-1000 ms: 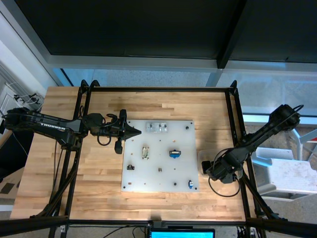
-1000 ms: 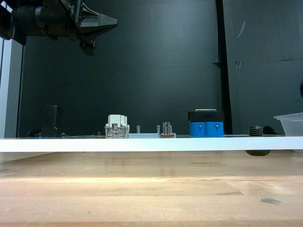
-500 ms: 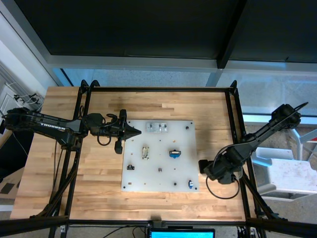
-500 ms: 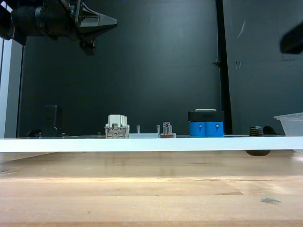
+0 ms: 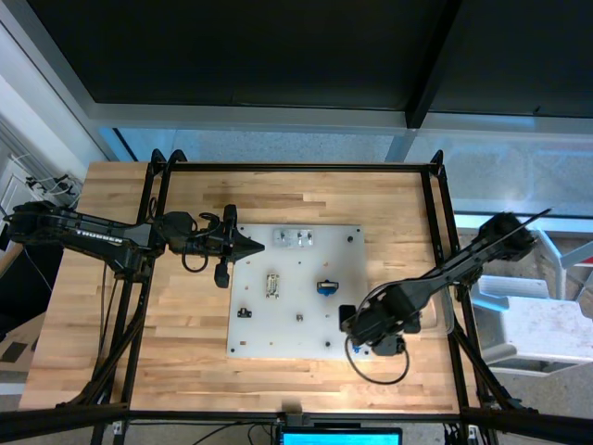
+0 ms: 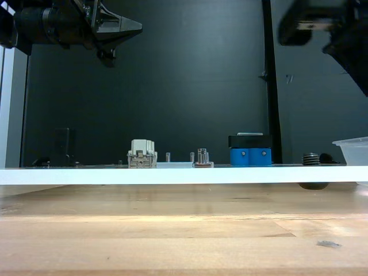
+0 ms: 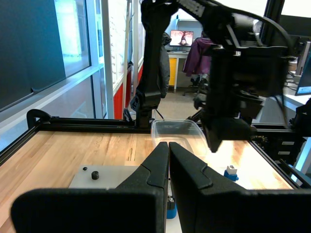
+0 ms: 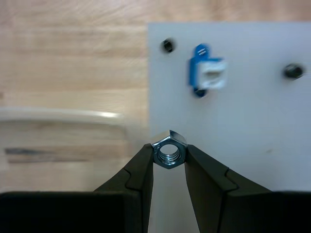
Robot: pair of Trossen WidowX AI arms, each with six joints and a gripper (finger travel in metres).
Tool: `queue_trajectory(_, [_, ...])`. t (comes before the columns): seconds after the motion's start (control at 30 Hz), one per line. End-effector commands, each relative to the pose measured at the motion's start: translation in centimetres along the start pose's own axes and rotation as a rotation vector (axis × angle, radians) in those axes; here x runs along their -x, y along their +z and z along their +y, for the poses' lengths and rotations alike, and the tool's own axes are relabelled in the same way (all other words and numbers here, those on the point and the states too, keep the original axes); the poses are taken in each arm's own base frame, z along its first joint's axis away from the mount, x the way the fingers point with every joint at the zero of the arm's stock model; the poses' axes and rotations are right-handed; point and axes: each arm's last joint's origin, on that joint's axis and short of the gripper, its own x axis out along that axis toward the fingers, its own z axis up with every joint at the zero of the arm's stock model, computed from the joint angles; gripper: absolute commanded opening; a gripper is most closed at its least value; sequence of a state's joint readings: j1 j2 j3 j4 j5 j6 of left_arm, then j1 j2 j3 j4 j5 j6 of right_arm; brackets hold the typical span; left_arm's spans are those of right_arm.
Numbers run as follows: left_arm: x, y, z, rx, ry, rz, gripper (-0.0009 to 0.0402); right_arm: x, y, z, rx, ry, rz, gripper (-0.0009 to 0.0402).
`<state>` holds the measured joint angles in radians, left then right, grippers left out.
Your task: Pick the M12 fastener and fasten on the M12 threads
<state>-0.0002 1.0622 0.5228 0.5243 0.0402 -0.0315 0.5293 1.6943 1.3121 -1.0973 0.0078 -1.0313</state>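
While the near right part of the white board [image 5: 278, 324] waits for its nut, look first at the stud [image 6: 311, 159]. In the low view its black ribs are bare, so nothing is threaded on yet.

High above it the right gripper [image 8: 169, 154] has just swung in. A second ago it hung over the clear tray [image 6: 352, 150], off the board's right edge; now the high view puts it over the board's near right corner, and the low view shows it as a dark mass well above the stud.

The M12 fastener [image 8: 169, 149] is with it. In the right wrist view the two fingers pinch the silver hex nut by its flats at their very tips, with the bore facing the camera and white board beneath. For you that means the pick is done and the carry nearly so; what remains is lining the bore up over the stud, lowering, and turning. I cannot tell from these views how closely the nut stands over the stud, so judge the descent with care — a tip-held nut could cock if it lands off-centre.

Further back, the blue connector block [image 6: 250, 156] sits mid-board, untouched. Farthest, the left gripper [image 5: 259, 247] hangs parked over the board's far left edge, its fingers drawn together and empty.
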Motion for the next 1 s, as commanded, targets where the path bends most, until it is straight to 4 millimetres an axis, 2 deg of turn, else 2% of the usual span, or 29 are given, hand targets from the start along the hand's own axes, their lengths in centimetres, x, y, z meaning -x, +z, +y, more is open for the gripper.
queue_trajectory(0.03, [0.0, 0.0, 0.0, 0.0, 0.0, 0.0, 0.0, 0.0, 0.8, -1.9, -0.01, 0.013, 0.009, 0.0035])
queue_trajectory(0.23, [0.0, 0.0, 0.0, 0.0, 0.0, 0.0, 0.0, -0.6, 2.0, -5.1, -0.026, 0.015, 0.011, 0.0035])
queue_trajectory(0.43, [0.0, 0.0, 0.0, 0.0, 0.0, 0.0, 0.0, -1.6, 2.5, -7.2, -0.04, 0.012, 0.01, 0.0035])
queue_trajectory(0.73, [0.0, 0.0, 0.0, 0.0, 0.0, 0.0, 0.0, -2.9, 2.5, -8.8, -0.054, 0.032, 0.023, 0.0035])
queue_trajectory(1.0, [0.0, 0.0, 0.0, 0.0, 0.0, 0.0, 0.0, -3.1, 2.5, -9.0, -0.055, 0.018, 0.006, 0.0035])
